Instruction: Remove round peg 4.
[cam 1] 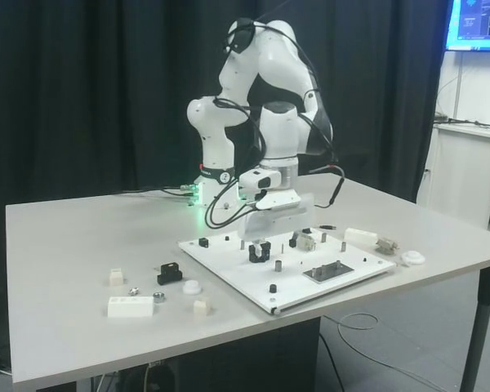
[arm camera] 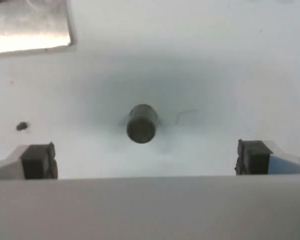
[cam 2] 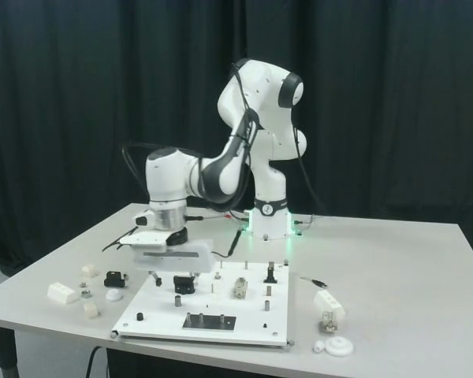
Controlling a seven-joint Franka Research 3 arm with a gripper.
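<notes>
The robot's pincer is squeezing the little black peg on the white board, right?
Not quite. In the wrist view the pincer is open, its fingertips wide apart on either side of the black peg, not touching it. The peg does stand on the white board.

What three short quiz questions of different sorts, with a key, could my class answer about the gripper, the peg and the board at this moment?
1. True or false: the gripper is shut on the round peg.
2. Multiple choice: the round peg in the wrist view is (A) lying loose on the grey table, (B) standing upright in the white board, (C) held up in the air.
3. Fill in: the light at the arm's base is ____.

Key
1. False: the fingers stand wide apart on either side of the peg, not touching it.
2. B.
3. Green.
</notes>
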